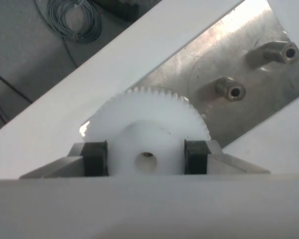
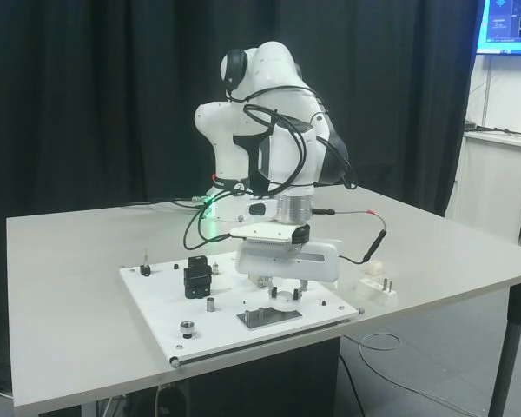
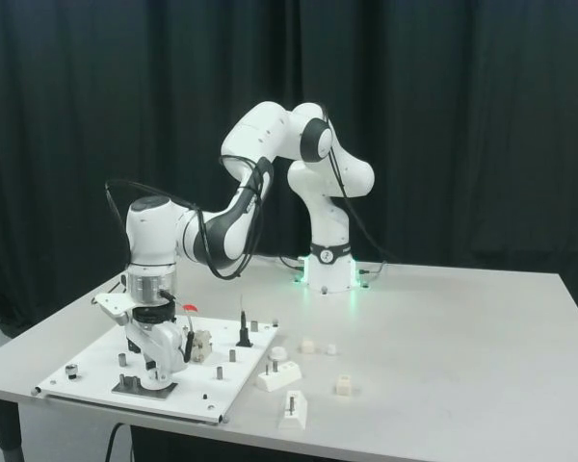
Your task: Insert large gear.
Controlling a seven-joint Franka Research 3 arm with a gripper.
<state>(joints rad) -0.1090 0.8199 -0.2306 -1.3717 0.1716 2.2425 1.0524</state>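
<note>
One white large gear, pinched at its hub by the gripper. Two upright pegs on grey metal plate, near the gear. White board on grey bench.

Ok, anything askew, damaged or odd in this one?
Nothing stands out. The pincer grips the white toothed large gear squarely by its hub, above the metal plate with two upright metal pegs, both standing free.

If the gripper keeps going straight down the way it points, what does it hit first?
Probably the metal plate on the white board: the gripper, shut on the large gear, hangs just above it, beside the two pegs. Depth is unclear.
</note>
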